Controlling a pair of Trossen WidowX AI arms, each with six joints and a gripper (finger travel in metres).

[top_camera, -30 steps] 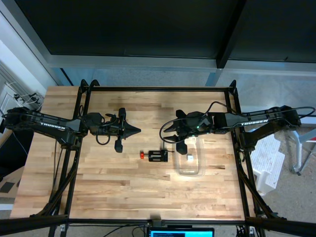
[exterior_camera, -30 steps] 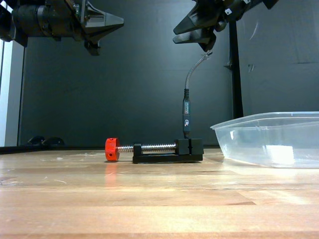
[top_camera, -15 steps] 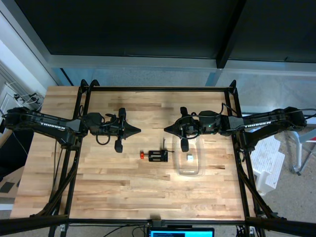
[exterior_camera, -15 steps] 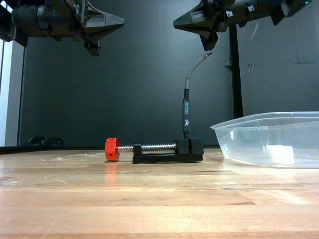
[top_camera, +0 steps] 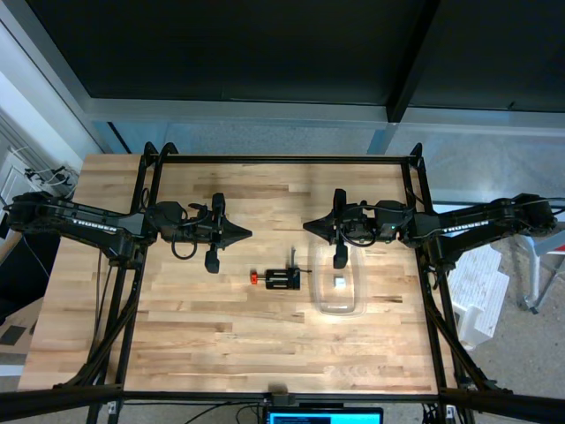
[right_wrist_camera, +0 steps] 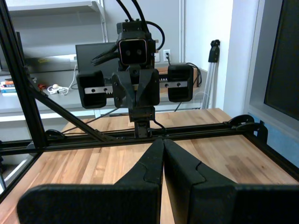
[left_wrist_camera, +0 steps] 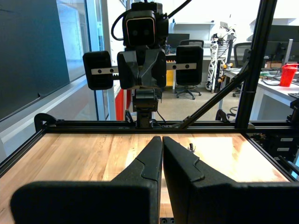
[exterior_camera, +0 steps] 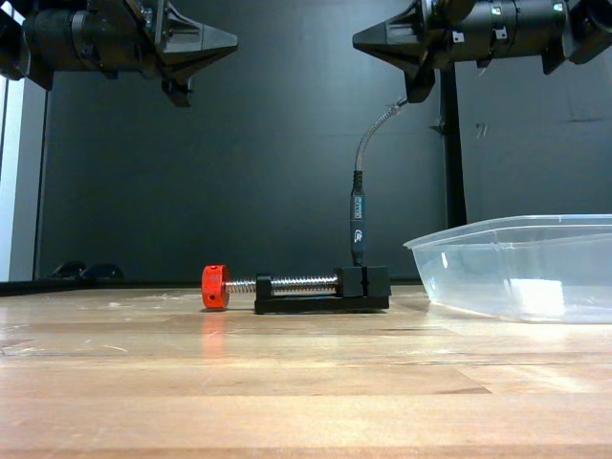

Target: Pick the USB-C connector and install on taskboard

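Observation:
The taskboard (exterior_camera: pixel 320 290), a small black block with an orange-red knob (exterior_camera: pixel 214 287), lies mid-table (top_camera: pixel 282 280). The USB-C connector (exterior_camera: pixel 357 222) stands upright in the block's right end, and its springy cable curves up from it. My right gripper (exterior_camera: pixel 356 40) hovers high above and slightly right of the cable's top, shut on nothing (top_camera: pixel 305 228) (right_wrist_camera: pixel 163 139). At the same height, my left gripper (exterior_camera: pixel 234 40) hangs left of the block, shut and empty too (top_camera: pixel 250 234) (left_wrist_camera: pixel 162 138). The two grippers point at each other.
A clear plastic tray (top_camera: pixel 354 305) sits just right of the taskboard and holds a small white square piece (top_camera: pixel 340 282). A black frame (top_camera: pixel 282 160) runs around the wooden table.
My right gripper was open near the cable's top, then shut and drew back to the right, levelling out. The connector stays upright in the block. The left arm has not moved.

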